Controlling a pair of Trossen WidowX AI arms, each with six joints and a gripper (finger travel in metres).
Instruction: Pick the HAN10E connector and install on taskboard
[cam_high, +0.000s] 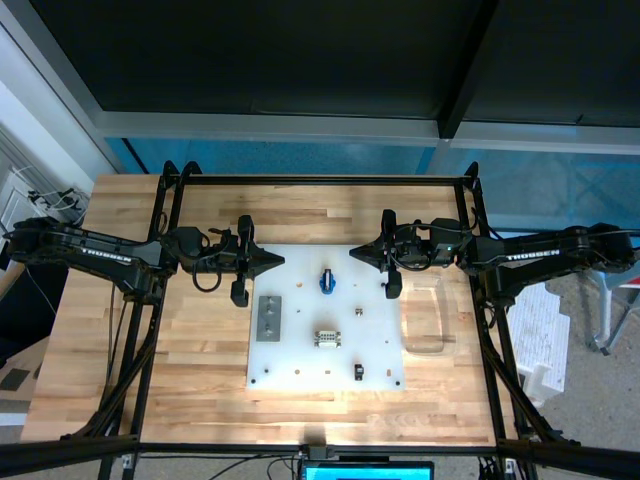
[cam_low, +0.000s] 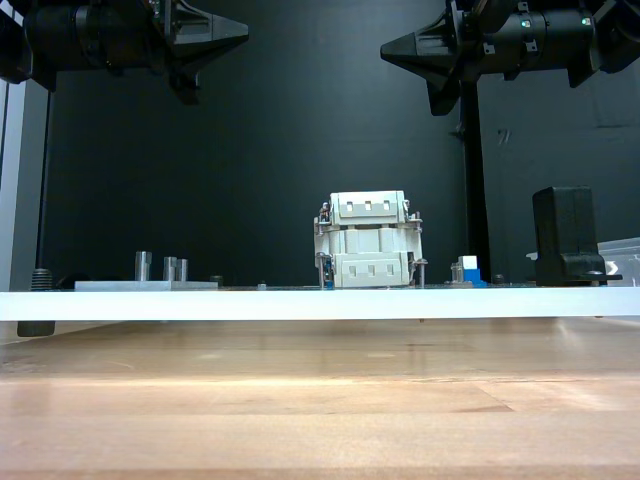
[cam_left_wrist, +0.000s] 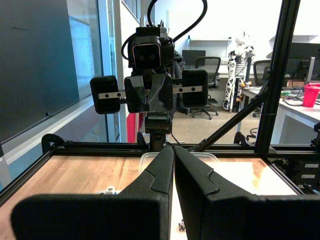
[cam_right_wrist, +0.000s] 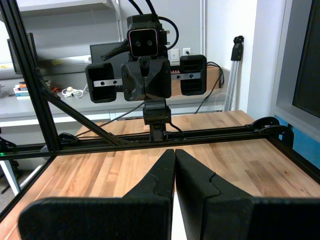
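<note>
Overhead, left gripper (cam_high: 280, 260) and right gripper (cam_high: 352, 253) hover, fingers pressed together, HAN10E connector (cam_high: 326, 339) on taskboard (cam_high: 300, 375) below.

The HAN10E connector (cam_high: 326, 340) is a small beige-grey block with silvery metal ends. It stands upright on the taskboard (cam_high: 300, 350), near the middle of the plate's near half; in the low view it shows as two stacked tiers. The taskboard is a large white plate with small holes, lying flat on the wooden table (cam_high: 200, 400). The connector stands free, well apart from the left gripper (cam_high: 275, 261) and right gripper (cam_high: 357, 253) over the board's far edge.
</note>
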